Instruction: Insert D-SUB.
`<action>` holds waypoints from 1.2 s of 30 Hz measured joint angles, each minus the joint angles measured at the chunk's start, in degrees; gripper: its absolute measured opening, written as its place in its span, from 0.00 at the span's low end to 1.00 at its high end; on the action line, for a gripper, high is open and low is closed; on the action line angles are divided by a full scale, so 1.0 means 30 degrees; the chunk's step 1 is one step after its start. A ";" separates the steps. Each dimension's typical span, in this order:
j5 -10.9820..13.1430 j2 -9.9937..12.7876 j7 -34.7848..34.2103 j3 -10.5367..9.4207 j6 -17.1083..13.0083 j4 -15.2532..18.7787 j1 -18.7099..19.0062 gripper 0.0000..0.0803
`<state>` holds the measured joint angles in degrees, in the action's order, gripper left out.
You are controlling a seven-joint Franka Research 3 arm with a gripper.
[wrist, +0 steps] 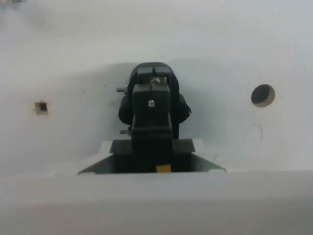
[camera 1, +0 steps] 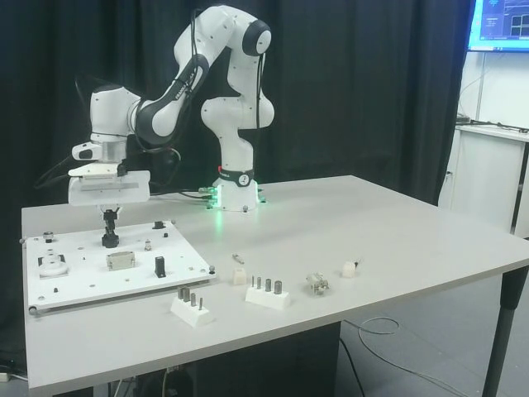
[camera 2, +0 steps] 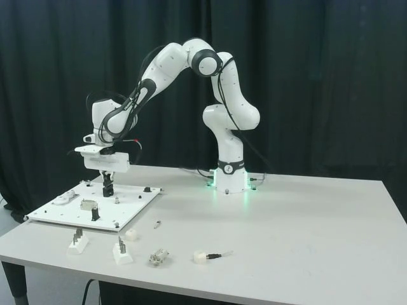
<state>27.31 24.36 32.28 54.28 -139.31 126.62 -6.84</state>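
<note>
D-SUB connector, a black plastic plug with small metal screws on its sides, sits pinched between the gripper's two black fingers and hangs straight below them, just above the white board. The gripper is pressed onto the plug's upper part, as the wrist view shows, with the plug's body filling the gap between the fingertips.

Going left to right in the first room view: beside the gripper, toward the board's far left end, lies a white round disc-shaped part. The flat white assembly board spreads under the gripper, resting on the grey table. Just below and in front of the gripper a small grey metal socket block is fixed to the board, and a short black upright post stands a little further right of it. Well apart from the gripper, off the board, two white holder blocks carry grey pins. Beyond them lie a loose metal connector and a small white piece. The white robot arm arches from its base with a green light, behind and to the right of the gripper.
</note>
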 joint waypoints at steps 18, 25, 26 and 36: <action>0.0041 0.0008 0.0378 -0.0205 -0.0002 -0.0060 -0.0304 0.19; 0.0235 0.0008 0.0379 -0.0208 0.0014 -0.0060 -0.0317 0.19; 0.0305 0.0008 0.0379 -0.0208 0.0017 -0.0060 -0.0318 0.19; 0.0738 0.0010 0.0547 -0.0227 0.0039 -0.0059 -0.0338 0.19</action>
<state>29.53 24.39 33.92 53.59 -139.19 126.44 -7.85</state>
